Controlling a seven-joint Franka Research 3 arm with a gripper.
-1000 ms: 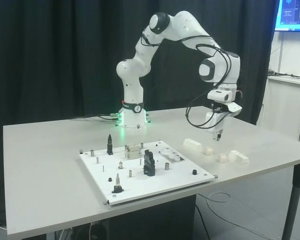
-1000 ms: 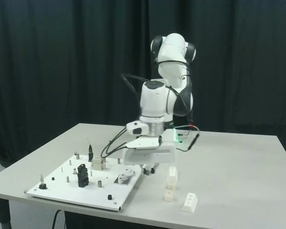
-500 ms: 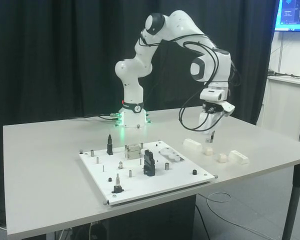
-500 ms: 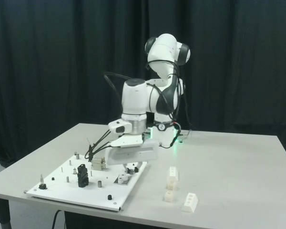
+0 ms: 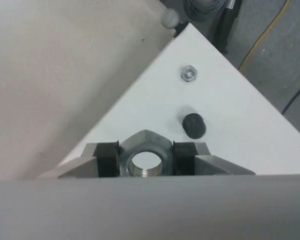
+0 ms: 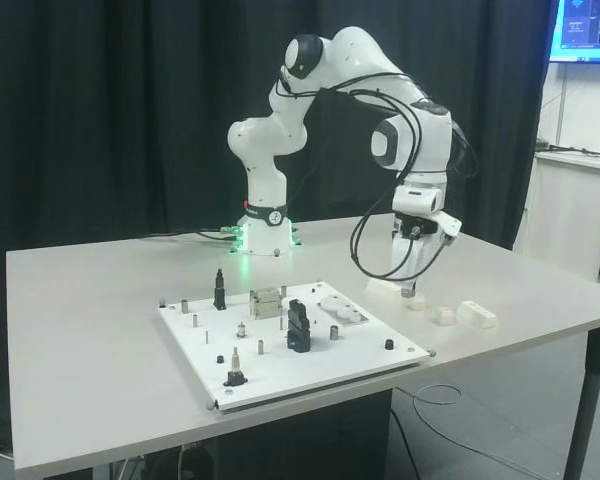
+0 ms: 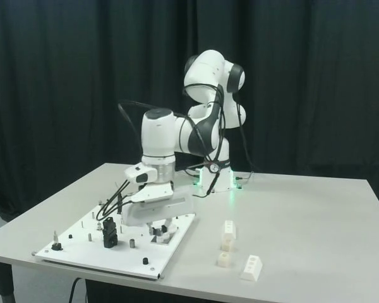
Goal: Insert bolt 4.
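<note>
Wrist view looks straight down the tool (image 5: 146,161), whose two black pads are closed against opposite flats of a grey hexagonal piece (image 5: 145,158) with a threaded bore. The task calls it bolt 4, though from here it looks more like a nut or a hex head seen end-on. Its bore points down at the white board (image 5: 230,125), so its long axis stands upright, in line with the tool.

Below it lies a corner of the board. Just beyond the held piece sits a small black round stud (image 5: 194,125), and further toward the board's corner a small grey hex fitting (image 5: 189,74). Which of these, if either, is the seat for bolt 4 cannot be told; the fitting seems the likelier match, and it lies ahead of the tool, past the black stud.

From the first room view the tool (image 6: 410,288) hangs over the tabletop (image 6: 100,300) near the white blocks (image 6: 458,312), beside the board's far edge. The second room view has the arm's own wrist in front, hiding the tool and the held piece. Any shank below the hex is hidden too.
</note>
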